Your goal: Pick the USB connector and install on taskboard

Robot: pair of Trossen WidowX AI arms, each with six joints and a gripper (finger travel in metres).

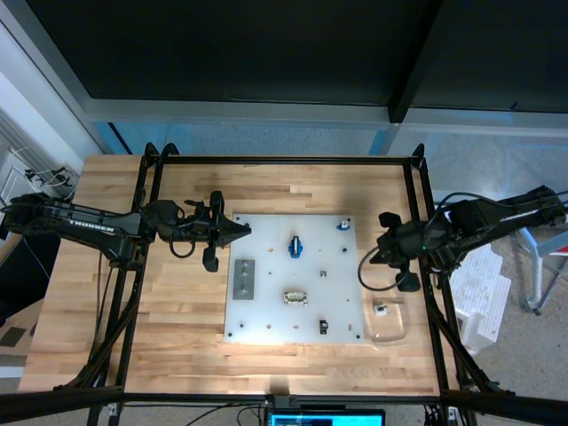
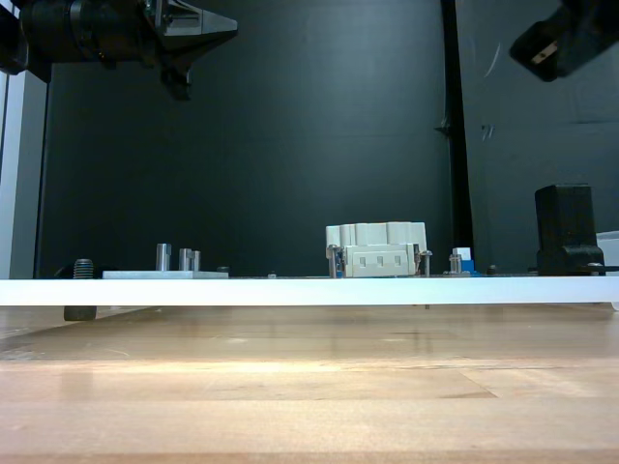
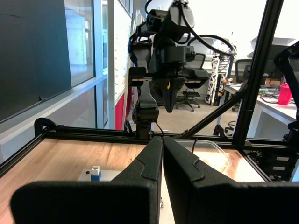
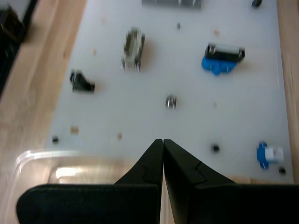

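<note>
USB connector (image 1: 324, 327): a tiny black block standing on the white taskboard (image 1: 266, 232), close to its near edge at about 5 o'clock from the board's centre. I cannot tell whether it is already seated in a mount or only resting there.

On the same board I see a grey metal block (image 1: 243, 277) at 9 o'clock, a blue part (image 1: 295, 247) at 12 o'clock and a silvery multi-pin socket (image 1: 295, 298) just on the 6 o'clock side of centre. A clear plastic tray (image 1: 401, 333) lies on the wooden worktop (image 1: 177, 355) just off the board at 4 o'clock, with a small white piece (image 1: 382, 310) in it.

My left tool (image 3: 162, 138) hangs high over the board's 10 o'clock corner, pointing level across the rig, its two fingers pressed together and holding nothing. My right tool (image 4: 163, 142) is raised over the board's 3 o'clock edge, near the tray, tilted down toward the board; its fingers are also closed tip to tip and empty.

I judge the pick has not started: neither tool is near the connector, and both are well above it. The right tool is the nearer one. The next move calls for opening its fingers, swinging toward 5 o'clock, and coming down squarely over the small block so the fingers straddle it without knocking it over.
</note>
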